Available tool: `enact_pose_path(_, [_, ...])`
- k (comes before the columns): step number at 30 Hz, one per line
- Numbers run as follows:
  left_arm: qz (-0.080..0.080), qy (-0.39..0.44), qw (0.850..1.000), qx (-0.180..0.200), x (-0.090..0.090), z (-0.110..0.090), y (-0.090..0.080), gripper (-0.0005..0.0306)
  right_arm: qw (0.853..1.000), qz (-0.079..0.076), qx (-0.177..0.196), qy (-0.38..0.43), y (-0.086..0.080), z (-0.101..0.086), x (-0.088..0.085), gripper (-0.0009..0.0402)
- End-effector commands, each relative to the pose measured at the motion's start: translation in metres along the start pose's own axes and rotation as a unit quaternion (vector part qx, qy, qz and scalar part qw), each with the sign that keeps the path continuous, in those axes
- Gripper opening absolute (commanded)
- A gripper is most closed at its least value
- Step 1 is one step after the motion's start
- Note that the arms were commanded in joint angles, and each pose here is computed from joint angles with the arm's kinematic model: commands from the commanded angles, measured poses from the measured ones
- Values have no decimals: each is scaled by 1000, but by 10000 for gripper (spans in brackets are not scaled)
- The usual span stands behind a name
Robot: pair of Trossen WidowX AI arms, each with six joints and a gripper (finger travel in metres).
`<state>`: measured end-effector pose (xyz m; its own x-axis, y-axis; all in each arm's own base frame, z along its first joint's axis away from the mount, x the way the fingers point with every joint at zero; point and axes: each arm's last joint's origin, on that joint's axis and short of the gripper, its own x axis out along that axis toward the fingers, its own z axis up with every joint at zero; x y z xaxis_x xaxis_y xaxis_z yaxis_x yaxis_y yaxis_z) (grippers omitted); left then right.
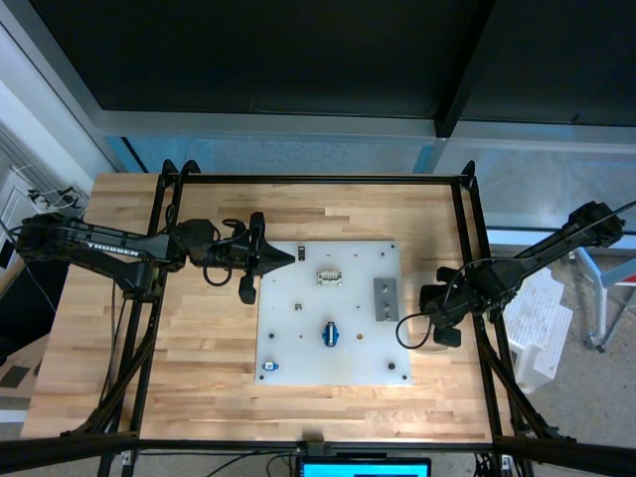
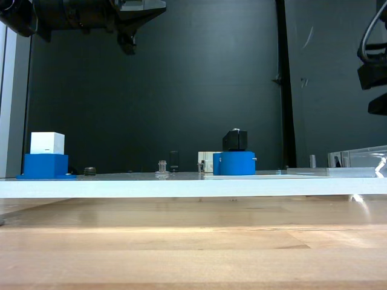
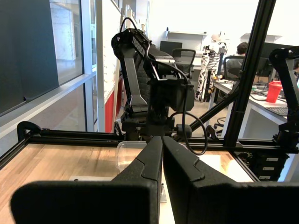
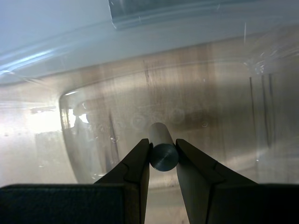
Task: Pick the 16mm cylinder and install on the taskboard
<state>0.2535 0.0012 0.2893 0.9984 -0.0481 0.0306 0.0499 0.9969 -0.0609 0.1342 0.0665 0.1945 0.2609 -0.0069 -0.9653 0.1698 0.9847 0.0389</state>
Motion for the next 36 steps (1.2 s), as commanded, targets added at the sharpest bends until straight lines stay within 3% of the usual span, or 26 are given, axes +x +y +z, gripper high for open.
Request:
enact_pose_path(1, [0,0,1000,0,0,0,0,0,1000,-1,-4,0,1,4,-10,7])
enact_pose_path(6, [0,0,1000,0,0,0,0,0,1000,0,-3,-2,4,12,-28,7])
enact_pose_path(13, [0,0,1000,0,0,0,0,0,1000,-13,-12,15,12,25,-41,7])
enact_pose_path(24, [0,0,1000,0,0,0,0,0,998,-26,-37,33,32,54,-40,7])
enact_pose_path(36, [0,-1,1000,0,0,0,0,0,998,-31,-39,39,48,83,-36,7])
